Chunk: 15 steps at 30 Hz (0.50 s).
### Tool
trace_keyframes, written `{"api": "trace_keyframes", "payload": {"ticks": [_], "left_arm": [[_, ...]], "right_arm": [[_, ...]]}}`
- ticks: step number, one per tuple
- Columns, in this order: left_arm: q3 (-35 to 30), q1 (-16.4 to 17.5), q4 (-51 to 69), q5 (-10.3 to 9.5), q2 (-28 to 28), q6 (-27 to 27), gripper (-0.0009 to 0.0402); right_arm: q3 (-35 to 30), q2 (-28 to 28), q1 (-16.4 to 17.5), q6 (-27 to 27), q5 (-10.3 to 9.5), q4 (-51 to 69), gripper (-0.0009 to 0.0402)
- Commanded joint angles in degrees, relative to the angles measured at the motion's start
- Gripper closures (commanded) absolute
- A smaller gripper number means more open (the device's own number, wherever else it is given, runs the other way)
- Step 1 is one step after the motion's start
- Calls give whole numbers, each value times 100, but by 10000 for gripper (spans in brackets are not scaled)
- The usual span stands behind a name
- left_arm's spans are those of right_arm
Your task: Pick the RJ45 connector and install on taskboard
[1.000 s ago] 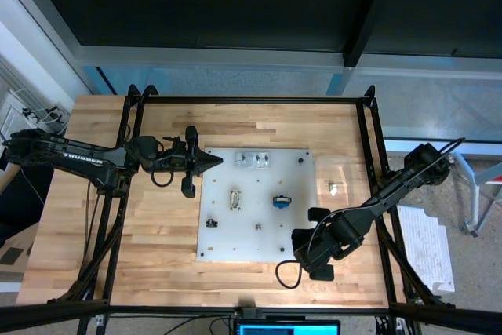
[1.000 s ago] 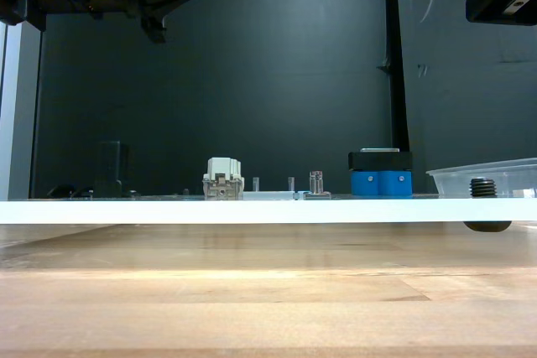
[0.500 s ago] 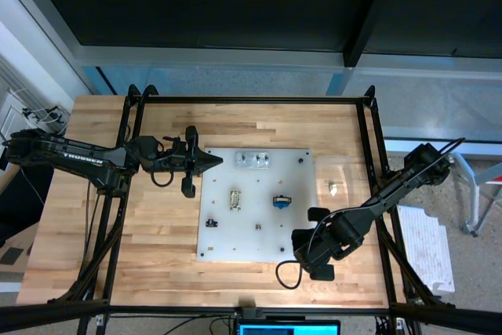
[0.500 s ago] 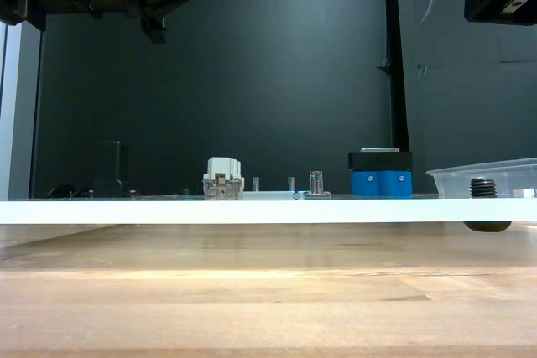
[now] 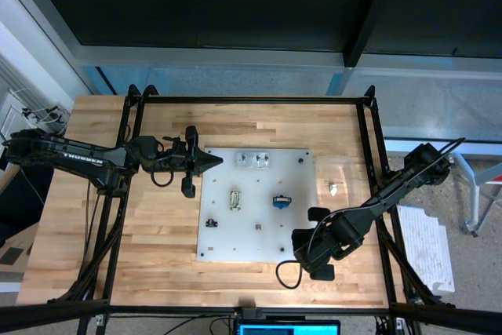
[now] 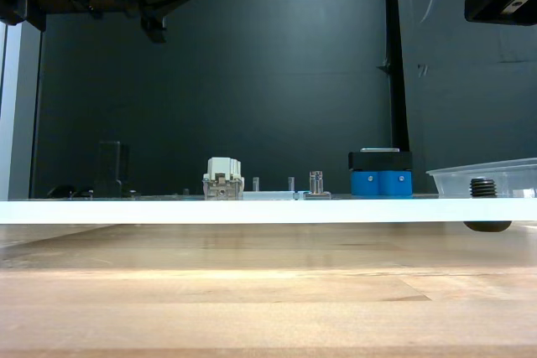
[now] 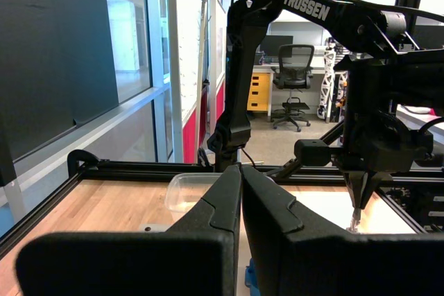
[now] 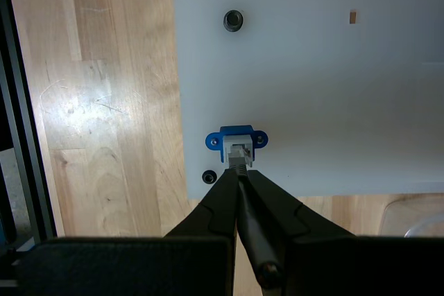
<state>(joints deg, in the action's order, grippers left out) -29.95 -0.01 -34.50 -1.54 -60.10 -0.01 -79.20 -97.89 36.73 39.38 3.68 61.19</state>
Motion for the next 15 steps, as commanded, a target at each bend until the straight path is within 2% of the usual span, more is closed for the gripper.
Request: {"api": "trace_keyframes", "payload": {"ticks": [1,4,15], "left_arm": [[0,0,-2,0,-2,2,393],[0,2,-2,0,0,0,393],[0,0,-2,0,0,0,393]], "right_arm": [[0,2,2,2,44,-13,393],[0,2,0,2,111,-20,393],[0,2,2,2,122,-17,393]]}}
